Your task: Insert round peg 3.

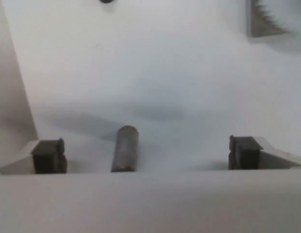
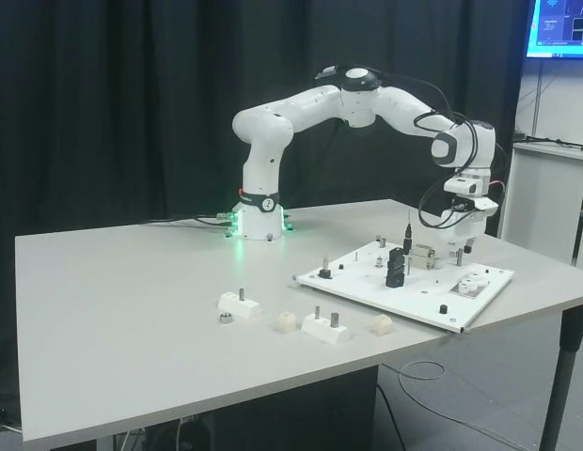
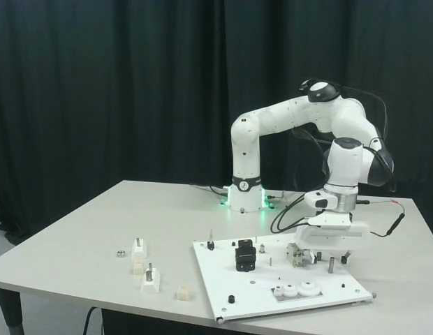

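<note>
Nearest, along the front edge of the counter (image 2: 132, 310), sit a few small white blocks (image 2: 326, 328), some with short pins standing in them, and a little ring-shaped nut (image 2: 226, 318) beside the leftmost one. Just behind them, toward the counter's right front corner, lies the white board (image 2: 367, 287), set at an angle to the counter's edge. A black block (image 2: 395, 268) stands upright near the middle of the board, with thin pins rising around it, and two white gears (image 3: 298, 289) rest in a shallow recess near the board's front edge.

Over the far right part of the board hangs the gripper (image 1: 148, 155), pointed straight down and close to the surface. Its jaws are spread wide and hold nothing. Between the two black fingertips (image 1: 49, 156), nearer one of them than the other, round peg 3 (image 1: 125, 148) stands upright on the board, a dark grey cylinder touching neither pad. A toothed gear edge (image 1: 267, 19) shows farther off in the wrist view.

At the back the white arm (image 2: 367, 103) arches over from its base (image 2: 259, 221), which glows green near the counter's far edge, before a black curtain (image 2: 132, 94).
</note>
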`<state>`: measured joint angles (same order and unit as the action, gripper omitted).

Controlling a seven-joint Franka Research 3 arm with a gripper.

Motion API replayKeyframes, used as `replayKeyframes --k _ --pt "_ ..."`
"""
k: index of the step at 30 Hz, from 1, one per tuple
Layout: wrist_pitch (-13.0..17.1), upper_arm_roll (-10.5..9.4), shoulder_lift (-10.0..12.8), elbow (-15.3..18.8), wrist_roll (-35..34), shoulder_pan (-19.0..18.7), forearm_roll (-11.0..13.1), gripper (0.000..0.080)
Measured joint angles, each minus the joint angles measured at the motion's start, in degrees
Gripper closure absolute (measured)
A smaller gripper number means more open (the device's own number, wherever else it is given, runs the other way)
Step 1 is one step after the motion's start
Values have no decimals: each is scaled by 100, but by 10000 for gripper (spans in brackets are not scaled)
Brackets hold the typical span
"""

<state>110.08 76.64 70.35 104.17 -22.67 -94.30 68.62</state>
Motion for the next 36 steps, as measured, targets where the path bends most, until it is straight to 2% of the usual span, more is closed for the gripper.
replayKeyframes --k 3,4,22,36 --pt "0 29 0 0 0 16 -40 113" --pt "0 38 0 0 0 19 -49 28" --pt "0 121 -1 1 0 35 -81 3" --pt "0 148 -1 5 12 89 -208 3"
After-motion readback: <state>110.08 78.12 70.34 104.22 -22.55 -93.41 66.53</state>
